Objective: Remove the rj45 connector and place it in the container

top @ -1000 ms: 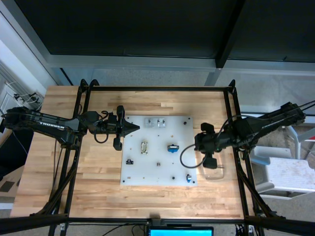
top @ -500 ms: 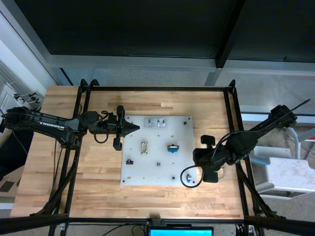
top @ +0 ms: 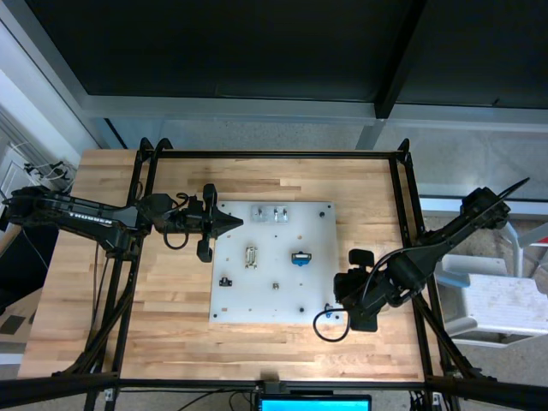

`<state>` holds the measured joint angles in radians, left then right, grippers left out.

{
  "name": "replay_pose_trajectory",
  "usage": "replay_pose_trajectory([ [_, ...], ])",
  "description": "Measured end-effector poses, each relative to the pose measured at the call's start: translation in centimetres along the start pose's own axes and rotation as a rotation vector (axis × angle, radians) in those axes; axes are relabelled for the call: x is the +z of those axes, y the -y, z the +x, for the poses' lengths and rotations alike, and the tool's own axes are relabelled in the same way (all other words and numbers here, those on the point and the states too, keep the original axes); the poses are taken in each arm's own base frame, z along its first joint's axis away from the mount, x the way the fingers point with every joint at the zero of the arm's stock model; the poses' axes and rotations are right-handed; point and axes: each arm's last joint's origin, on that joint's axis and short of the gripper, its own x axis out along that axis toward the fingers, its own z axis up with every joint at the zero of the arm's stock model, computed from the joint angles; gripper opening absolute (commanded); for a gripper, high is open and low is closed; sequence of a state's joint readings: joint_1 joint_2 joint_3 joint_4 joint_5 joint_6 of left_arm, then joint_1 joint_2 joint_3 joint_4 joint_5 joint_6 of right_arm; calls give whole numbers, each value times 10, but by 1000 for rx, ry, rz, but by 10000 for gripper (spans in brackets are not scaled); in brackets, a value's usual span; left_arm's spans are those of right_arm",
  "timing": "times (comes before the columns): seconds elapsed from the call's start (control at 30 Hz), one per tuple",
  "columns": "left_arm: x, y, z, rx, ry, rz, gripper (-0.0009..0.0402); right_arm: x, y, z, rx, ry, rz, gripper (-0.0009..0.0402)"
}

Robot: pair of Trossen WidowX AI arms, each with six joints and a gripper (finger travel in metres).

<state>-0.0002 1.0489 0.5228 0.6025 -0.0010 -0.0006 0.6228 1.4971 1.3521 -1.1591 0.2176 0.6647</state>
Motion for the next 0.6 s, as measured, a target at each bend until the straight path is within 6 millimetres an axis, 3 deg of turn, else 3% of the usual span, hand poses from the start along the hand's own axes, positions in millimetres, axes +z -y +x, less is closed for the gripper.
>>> replay_pose_trajectory([
  [0.2, 0, 0, 0, 0, 0, 0, 1, 1, -6, 8, -11, -7, -1, 206],
  [0.6, 0, 0, 0, 0, 0, 0, 1, 7, -19, 30, -34, -8, -23, 213],
])
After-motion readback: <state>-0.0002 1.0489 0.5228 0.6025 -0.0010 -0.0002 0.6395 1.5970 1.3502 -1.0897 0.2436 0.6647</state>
